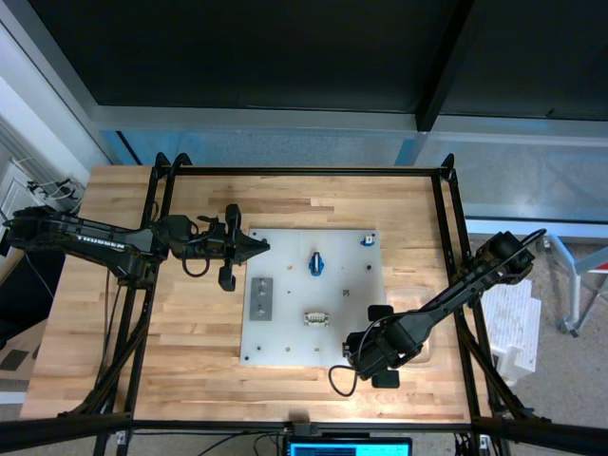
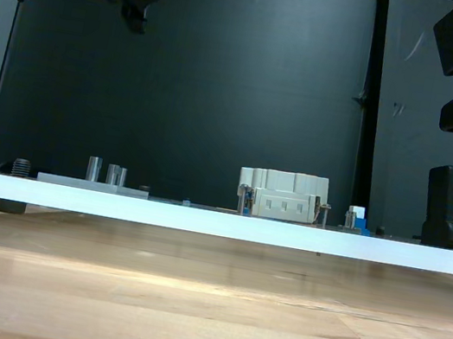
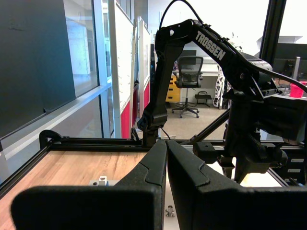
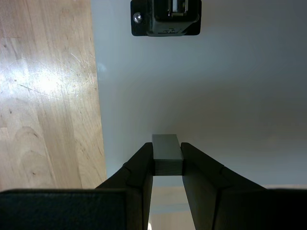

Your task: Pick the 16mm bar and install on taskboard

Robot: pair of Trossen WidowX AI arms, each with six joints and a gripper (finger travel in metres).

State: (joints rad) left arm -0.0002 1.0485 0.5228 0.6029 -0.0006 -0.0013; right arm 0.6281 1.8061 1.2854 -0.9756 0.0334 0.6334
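one 16mm bar (image 4: 167, 154) clamped in right gripper (image 4: 167, 146) above taskboard (image 4: 230, 86); left gripper (image 1: 262, 245), fingers (image 3: 184, 167) together, beside it.

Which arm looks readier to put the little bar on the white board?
Right: the right gripper clamps the bar over the board; the left gripper hangs shut, empty, by the board's left edge.

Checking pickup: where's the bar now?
The bar is clamped in the right gripper over the board's near right corner; the left gripper hovers shut by the board's far left corner.

Two arms (image 1: 85, 237) (image 1: 475, 275), two end effectors (image 3: 166, 146) (image 4: 167, 148), one taskboard (image 1: 285, 342), one 16mm bar (image 4: 168, 160), one grey block (image 1: 260, 297)
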